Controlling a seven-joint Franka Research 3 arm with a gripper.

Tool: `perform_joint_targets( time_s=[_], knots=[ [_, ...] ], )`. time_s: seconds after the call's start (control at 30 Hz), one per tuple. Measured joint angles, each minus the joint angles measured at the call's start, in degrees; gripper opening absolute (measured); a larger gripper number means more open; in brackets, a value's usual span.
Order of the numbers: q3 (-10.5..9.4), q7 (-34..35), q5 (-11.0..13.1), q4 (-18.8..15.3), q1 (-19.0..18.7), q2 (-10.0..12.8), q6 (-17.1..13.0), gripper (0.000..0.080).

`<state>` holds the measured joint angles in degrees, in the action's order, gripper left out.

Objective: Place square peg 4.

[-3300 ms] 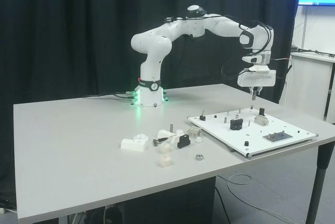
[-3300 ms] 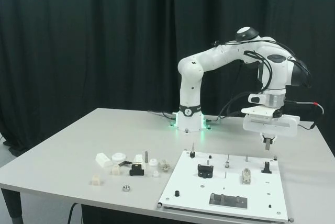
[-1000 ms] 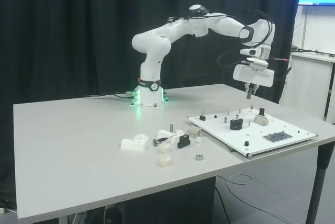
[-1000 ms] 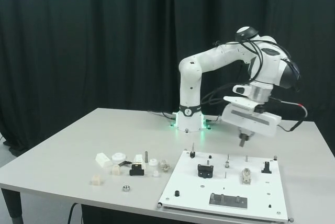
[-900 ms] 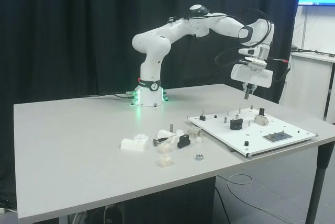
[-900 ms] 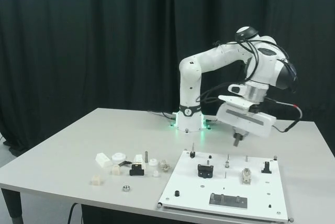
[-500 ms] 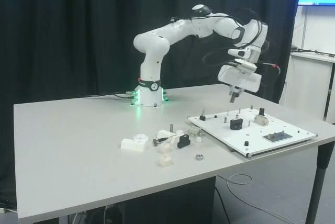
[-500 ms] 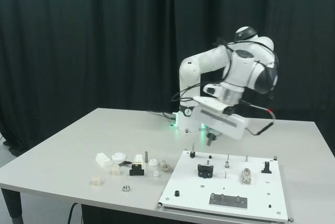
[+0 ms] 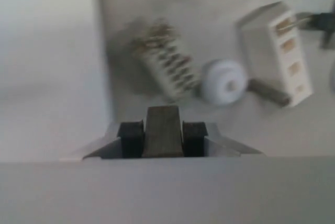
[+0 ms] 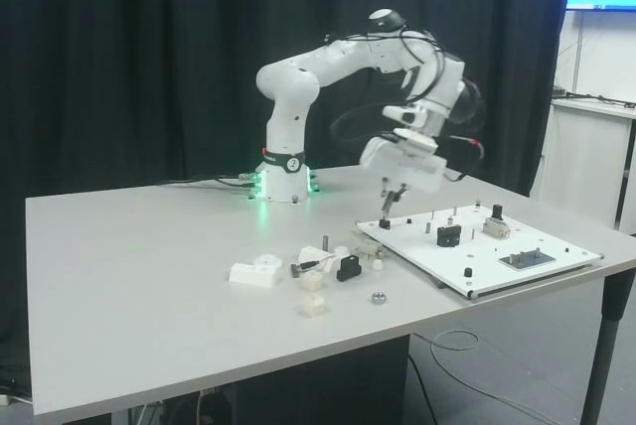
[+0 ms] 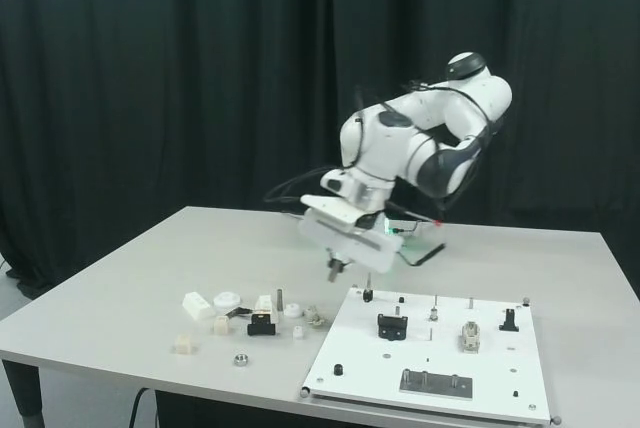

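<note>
Wrist view shows the gripper (image 9: 163, 135) with its two black fingers (image 9: 131, 136) closed on a grey square peg (image 9: 164, 130) that stands between them, its end pointing down toward the table. Below it lie loose parts: a ribbed connector-like piece (image 9: 166, 62), a white round part (image 9: 225, 81) and a white block with slots (image 9: 277, 51), all near each other on the grey table (image 9: 47, 67), just beside the edge of the white board (image 10: 477, 246). From the first room view the white arm (image 10: 328, 63) bends forward from its green-lit base (image 10: 281, 179), elbow high, with the wrist tilted and the hand hanging above the near-left corner of the board. From the second room view the gripper (image 11: 335, 270) hovers clear of the table, between the loose parts (image 11: 250, 316) and the board's edge (image 11: 330, 348).
</note>
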<state>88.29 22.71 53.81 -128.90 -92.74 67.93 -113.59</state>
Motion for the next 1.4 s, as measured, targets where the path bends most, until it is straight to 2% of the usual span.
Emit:
perform_joint_targets(
  time_s=[0.23, 0.33, 0.47, 0.77, 1.1, 1.4],
  knots=[
    [-2.20, -9.27, 5.02, -4.47, 4.69, 0.00, -7.01, 0.0153],
    [-3.21, -13.06, 7.74, -5.45, 7.36, 0.02, -9.53, 0.0153],
    [-4.19, -17.21, 11.29, -5.84, 11.35, 0.29, -11.48, 0.0153],
    [-4.39, -24.95, 17.88, -4.61, 19.08, 2.36, -11.80, 0.0153],
    [-5.13, -30.12, 21.61, -0.95, 26.63, 3.66, -11.78, 0.0153],
    [-6.87, -33.56, 26.44, 4.09, 33.89, 4.50, -10.53, 0.0153]
  ],
)
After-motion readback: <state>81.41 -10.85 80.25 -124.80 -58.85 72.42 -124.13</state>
